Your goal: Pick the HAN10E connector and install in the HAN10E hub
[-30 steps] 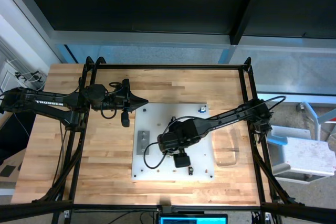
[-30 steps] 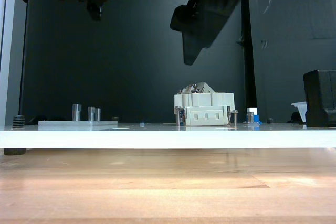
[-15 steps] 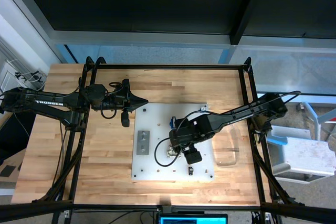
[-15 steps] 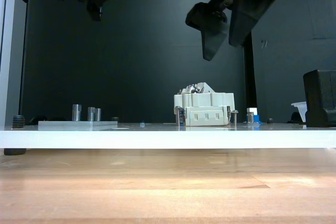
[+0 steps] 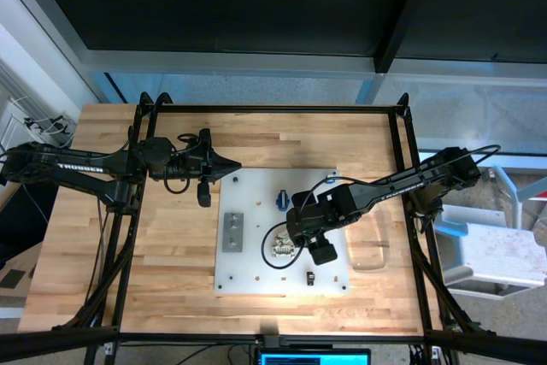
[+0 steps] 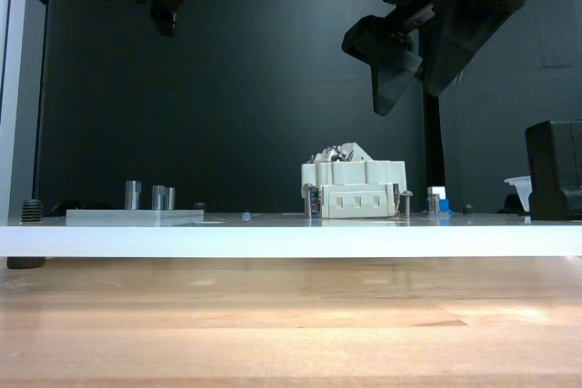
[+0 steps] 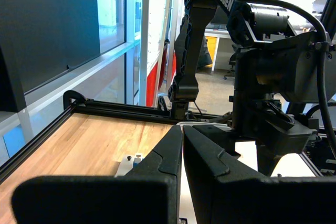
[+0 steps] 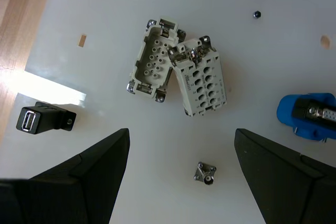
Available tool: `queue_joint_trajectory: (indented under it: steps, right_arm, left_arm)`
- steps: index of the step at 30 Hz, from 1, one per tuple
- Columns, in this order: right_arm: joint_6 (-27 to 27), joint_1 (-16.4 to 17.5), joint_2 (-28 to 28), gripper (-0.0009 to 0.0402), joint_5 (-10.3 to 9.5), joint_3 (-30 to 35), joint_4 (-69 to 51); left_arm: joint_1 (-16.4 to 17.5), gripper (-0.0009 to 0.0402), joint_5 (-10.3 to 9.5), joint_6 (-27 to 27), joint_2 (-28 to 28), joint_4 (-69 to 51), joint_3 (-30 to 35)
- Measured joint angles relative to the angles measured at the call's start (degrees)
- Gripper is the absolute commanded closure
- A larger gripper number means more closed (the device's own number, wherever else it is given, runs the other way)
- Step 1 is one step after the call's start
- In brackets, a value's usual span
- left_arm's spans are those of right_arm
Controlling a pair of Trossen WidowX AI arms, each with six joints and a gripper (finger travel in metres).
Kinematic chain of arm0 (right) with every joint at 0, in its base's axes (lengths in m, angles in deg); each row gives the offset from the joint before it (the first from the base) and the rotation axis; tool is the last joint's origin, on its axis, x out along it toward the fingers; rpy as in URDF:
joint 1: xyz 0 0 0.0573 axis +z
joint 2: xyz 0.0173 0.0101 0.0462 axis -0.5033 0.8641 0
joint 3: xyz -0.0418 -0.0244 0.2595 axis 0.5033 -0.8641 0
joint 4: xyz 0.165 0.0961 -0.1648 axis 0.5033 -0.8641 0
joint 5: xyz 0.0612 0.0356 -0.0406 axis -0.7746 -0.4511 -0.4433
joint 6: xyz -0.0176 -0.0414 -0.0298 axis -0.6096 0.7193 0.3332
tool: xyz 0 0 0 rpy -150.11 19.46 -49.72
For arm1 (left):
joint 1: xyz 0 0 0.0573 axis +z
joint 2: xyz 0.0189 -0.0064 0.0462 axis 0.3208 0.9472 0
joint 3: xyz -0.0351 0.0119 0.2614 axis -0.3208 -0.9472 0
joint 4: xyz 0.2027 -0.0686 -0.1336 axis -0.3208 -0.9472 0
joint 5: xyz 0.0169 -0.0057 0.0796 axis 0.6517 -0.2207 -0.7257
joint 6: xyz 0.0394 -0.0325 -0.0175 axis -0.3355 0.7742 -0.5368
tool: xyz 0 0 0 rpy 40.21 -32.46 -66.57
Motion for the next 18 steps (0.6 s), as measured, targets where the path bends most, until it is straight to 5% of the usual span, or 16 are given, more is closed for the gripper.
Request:
queue_joint_trajectory:
  steps: [11, 18]
  right_arm:
    - [2.4, -1.68, 0.0, 0.0114, 0.11, -0.15, 2.21]
    - [9.62, -3.37, 0.02, 0.0114, -1.42, -1.62, 8.48]
  left_arm:
    - [0.0, 0.0392, 0.0, 0.0, 0.0, 0.02, 0.0]
    - [0.0, 0.0393, -0.02, 0.02, 0.0, 0.02, 0.0]
